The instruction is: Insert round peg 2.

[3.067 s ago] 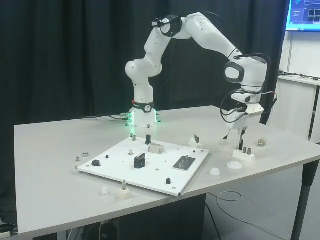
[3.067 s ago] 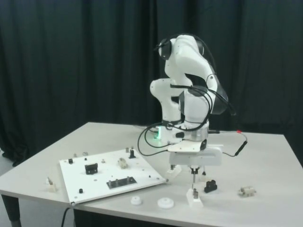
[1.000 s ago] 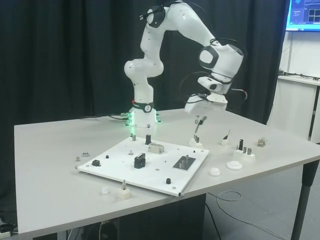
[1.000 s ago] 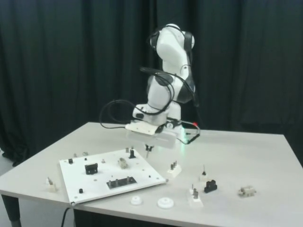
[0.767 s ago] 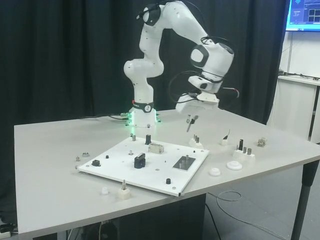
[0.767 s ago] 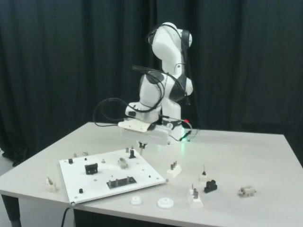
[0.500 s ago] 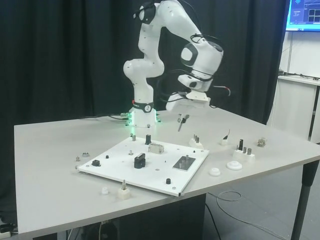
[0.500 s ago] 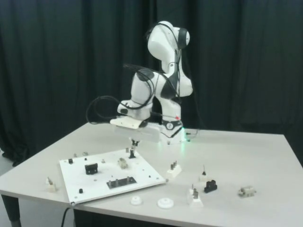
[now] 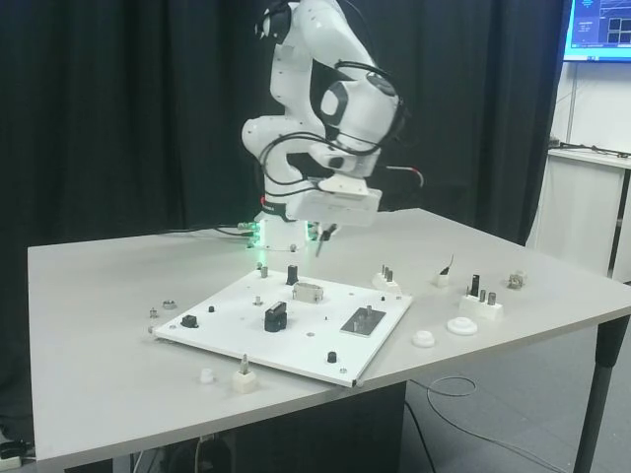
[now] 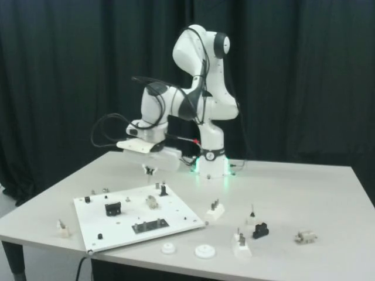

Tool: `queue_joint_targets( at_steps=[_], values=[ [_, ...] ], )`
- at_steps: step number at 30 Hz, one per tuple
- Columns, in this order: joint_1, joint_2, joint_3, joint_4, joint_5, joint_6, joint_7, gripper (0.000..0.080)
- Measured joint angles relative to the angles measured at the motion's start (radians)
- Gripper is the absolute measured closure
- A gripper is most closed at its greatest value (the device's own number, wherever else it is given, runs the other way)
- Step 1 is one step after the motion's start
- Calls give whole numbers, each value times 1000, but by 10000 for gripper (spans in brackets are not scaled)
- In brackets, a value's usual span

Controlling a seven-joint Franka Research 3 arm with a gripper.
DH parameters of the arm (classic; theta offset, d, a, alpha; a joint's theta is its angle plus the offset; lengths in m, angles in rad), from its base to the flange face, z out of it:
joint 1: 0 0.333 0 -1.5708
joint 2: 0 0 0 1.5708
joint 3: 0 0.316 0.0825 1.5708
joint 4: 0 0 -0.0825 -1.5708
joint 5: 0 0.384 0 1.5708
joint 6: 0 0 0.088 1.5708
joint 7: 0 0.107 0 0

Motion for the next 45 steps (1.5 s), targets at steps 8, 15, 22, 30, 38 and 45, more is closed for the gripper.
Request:
queue_joint_targets(
  at_steps=[8,15,22,30,38,45],
  values=[
    [-36,-9,-58,-7,0,2,-65,737],
    [-46,-10,-130,-13,3,2,-118,737],
    [-51,-10,-200,-20,20,2,-137,737],
    [-51,-10,-266,-33,58,2,-149,737],
    [-51,-10,-314,-44,113,3,-127,737],
    [-51,-10,-344,-62,160,20,-83,737]
  ],
)
